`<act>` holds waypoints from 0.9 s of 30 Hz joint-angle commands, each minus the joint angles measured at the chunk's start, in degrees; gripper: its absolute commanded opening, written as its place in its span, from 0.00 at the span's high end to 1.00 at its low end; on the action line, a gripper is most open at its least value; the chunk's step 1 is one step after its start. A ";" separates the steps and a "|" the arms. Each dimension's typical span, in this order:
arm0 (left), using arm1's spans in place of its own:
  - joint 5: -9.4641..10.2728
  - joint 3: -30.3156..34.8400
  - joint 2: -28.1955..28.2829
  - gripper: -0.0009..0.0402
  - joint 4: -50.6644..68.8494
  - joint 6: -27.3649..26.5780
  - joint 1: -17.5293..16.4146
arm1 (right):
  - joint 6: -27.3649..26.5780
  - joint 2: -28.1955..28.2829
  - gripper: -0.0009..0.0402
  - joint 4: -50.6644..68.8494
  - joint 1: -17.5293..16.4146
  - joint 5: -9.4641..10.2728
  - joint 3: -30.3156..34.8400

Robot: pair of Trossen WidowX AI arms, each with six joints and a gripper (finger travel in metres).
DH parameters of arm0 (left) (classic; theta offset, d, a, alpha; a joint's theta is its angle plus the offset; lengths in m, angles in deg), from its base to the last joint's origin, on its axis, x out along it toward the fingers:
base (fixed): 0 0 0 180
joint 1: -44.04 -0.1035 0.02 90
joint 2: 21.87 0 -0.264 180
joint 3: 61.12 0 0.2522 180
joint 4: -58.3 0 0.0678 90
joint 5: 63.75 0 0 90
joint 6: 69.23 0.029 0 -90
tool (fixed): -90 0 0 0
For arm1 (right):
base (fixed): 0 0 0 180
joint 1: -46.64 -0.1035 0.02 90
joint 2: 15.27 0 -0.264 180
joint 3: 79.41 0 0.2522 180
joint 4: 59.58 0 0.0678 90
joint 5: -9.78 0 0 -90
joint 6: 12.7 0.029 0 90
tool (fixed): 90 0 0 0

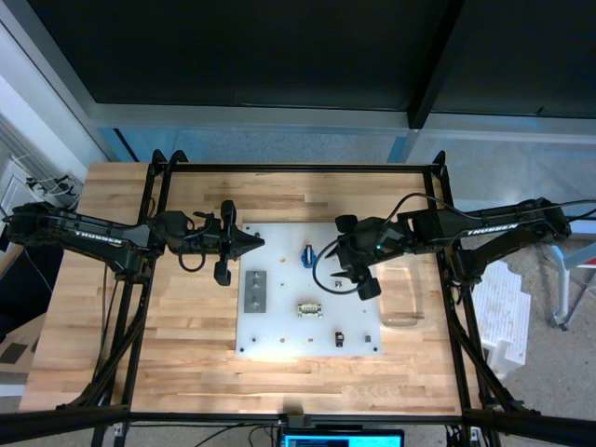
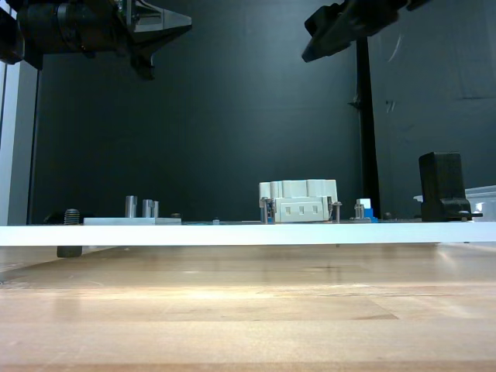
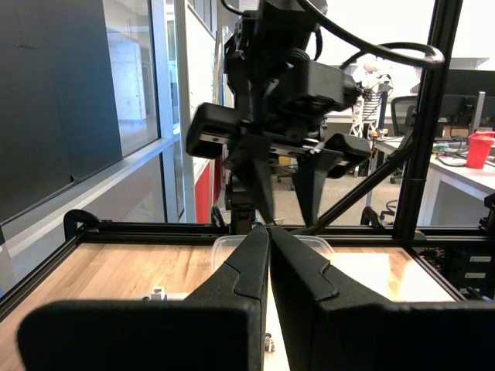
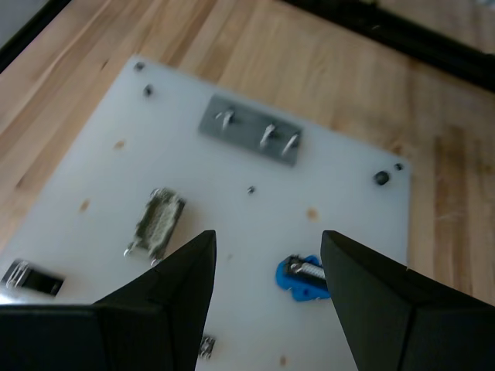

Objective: Pick the 16mm bar and install on taskboard

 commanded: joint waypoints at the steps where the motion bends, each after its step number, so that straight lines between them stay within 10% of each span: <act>1: -0.02 0.00 0.00 0.98 -0.02 0.00 0.00 | 1.29 -1.07 0.56 -5.35 1.03 0.17 -2.43; 27: -0.02 0.00 0.00 0.98 -0.02 0.00 0.00 | 10.38 -5.29 0.96 -35.71 6.32 3.52 -13.16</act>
